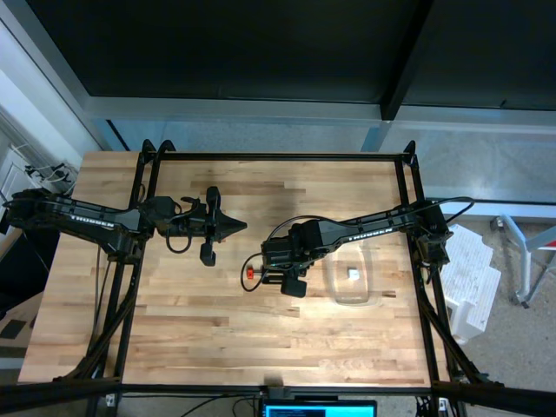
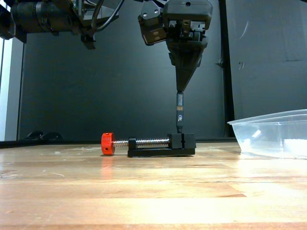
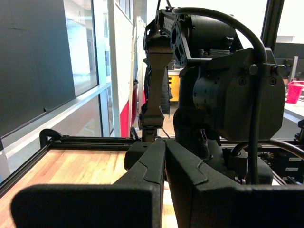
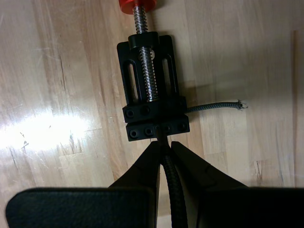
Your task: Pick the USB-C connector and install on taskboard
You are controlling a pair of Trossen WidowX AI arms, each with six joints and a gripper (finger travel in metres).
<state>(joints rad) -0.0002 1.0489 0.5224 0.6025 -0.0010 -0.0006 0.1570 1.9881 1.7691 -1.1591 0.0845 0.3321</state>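
Right gripper (image 2: 180,90): upper centre, pinched USB-C connector (image 2: 180,114) upright, tip meeting taskboard (image 2: 160,146) directly below.
Left gripper (image 1: 236,228): centre-left, farther, fingers pressed together.

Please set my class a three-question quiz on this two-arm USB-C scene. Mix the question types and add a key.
1. True or false: the left gripper, shut and raised over the table away from the taskboard, holds the USB-C connector.
2. The right gripper, above the taskboard, holds the connector upright. Its lower tip meets: A) the taskboard; B) the clear tray; C) bare table.
3. Fill in: the taskboard's knob is ____ in colour.
Key: 1 false; 2 A; 3 red-orange.
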